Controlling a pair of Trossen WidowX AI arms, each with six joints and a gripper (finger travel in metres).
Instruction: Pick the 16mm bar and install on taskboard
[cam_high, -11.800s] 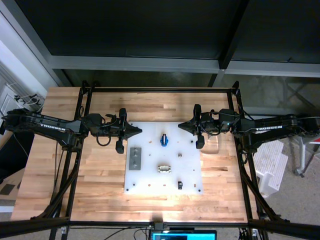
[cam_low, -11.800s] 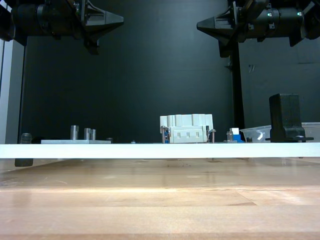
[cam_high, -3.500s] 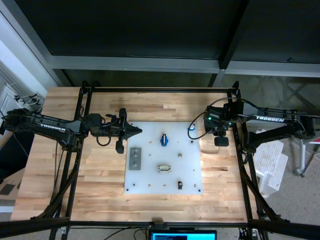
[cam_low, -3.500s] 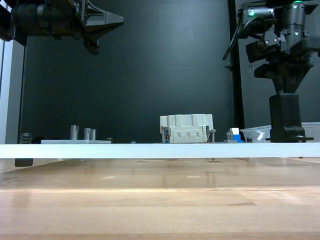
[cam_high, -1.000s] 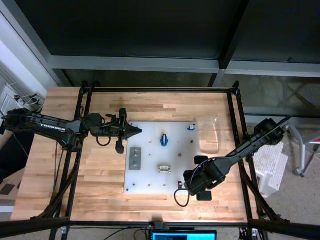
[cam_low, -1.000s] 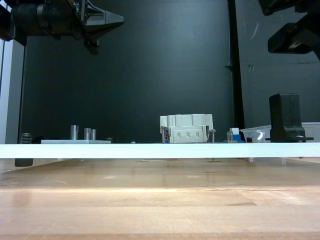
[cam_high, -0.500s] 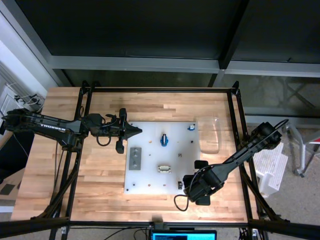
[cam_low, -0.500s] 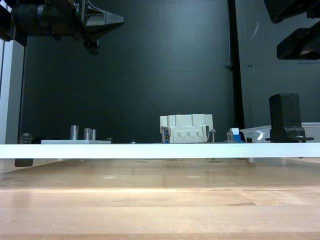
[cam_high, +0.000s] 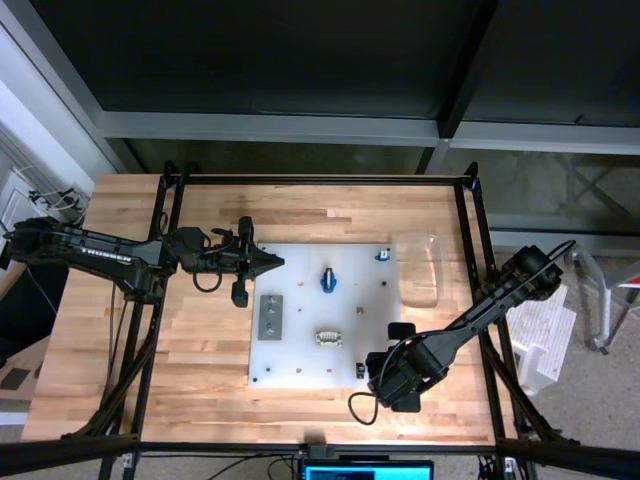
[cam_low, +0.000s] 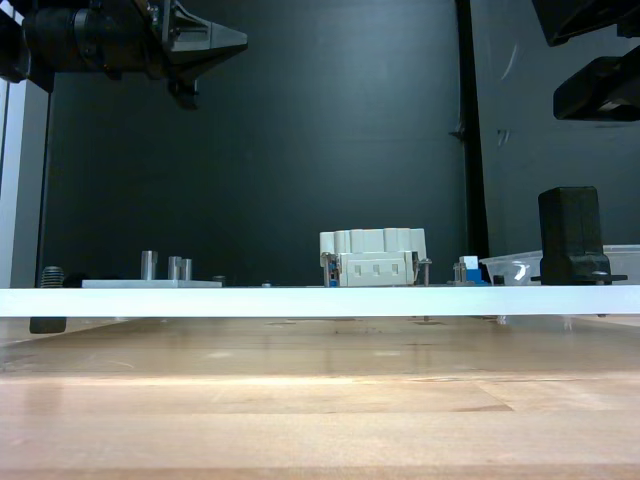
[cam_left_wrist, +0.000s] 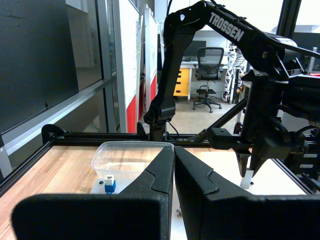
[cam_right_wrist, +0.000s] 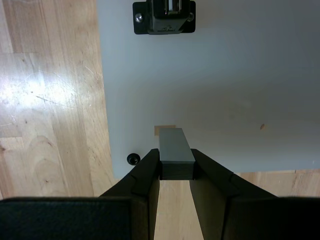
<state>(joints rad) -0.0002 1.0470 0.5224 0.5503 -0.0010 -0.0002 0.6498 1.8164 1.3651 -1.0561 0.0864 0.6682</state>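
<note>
Right gripper (cam_right_wrist: 176, 163) is clamped on the 16mm bar (cam_right_wrist: 176, 146), one finger on each long side, and I'm carrying it nose-down above the near right corner of the taskboard (cam_high: 300, 355). The wrist camera shows the grey bar's end hanging just over the board's near edge, with a small square hole (cam_right_wrist: 164, 130) peeking out just past it. I take that hole as the seat, though I can't confirm the fit from here.

To do this well I'd nudge the bar a touch further onto the board until its end fully covers the hole, square the bar's faces to the hole's sides, and only then go straight down. I can't tell the height above the board, so I'd descend slowly, keep the grip firm, and let go only once the bar is seated.

Room is tight on one side: the board's edge and a corner screw (cam_right_wrist: 132, 159) sit just beside one finger, with bare wooden tabletop (cam_right_wrist: 50, 100) beyond. The black connector (cam_right_wrist: 164, 17) is well apart, further in. The left gripper (cam_high: 270, 262), fingers pressed together and empty, hangs over the board's far left edge, well clear of me. The clear plastic bin (cam_high: 418, 268) lies off the board's far right side, out of my path.
</note>
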